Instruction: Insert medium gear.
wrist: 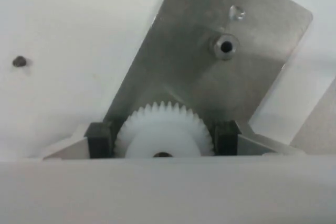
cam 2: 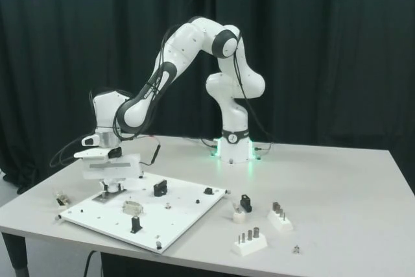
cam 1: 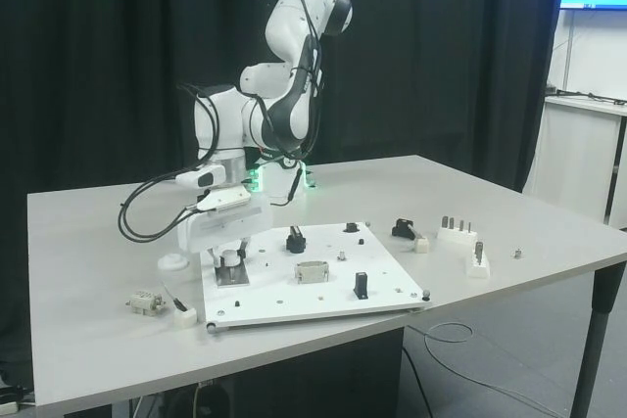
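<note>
Gear (wrist: 164,129): white, toothed rim, dark centre hole. Finger pads (wrist: 98,139): black. Plate (wrist: 220,87) beneath the gear: grey, brushed metal. Arm (cam 2: 175,63): white with black joint bands; green light at its base (cam 2: 215,152). Board (cam 1: 323,286): white, carrying small black fixtures. Counter (cam 1: 98,232): grey. Curtain (cam 2: 324,43) across the upper frame: black.

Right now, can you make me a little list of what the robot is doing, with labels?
hand: shut on the white gear
white gear: held between two black fingers, teeth showing
under the gear: grey metal plate with a hole
plate sits on: white board
board sits on: grey table
gear inserted: not yet
</note>
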Controlling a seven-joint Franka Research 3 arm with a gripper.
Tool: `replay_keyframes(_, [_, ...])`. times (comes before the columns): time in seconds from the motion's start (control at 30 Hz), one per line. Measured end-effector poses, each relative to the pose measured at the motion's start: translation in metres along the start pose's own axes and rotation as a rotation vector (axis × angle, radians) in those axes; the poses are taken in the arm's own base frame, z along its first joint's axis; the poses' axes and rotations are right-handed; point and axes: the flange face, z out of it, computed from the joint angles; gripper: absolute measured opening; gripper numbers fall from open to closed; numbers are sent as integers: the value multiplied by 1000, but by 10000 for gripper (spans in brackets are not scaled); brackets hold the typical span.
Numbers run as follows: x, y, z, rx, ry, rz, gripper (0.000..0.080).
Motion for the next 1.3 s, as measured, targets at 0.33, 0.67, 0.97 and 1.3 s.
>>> replay_keyframes(0.33, [0,0,0,2,1,210,399])
replay_keyframes(0.67, [0,1,0,2,4,336,399])
replay_keyframes(0.97, [0,1,1,2,2,340,460])
replay_keyframes(1.3, [1,1,-6,0,7,331,713])
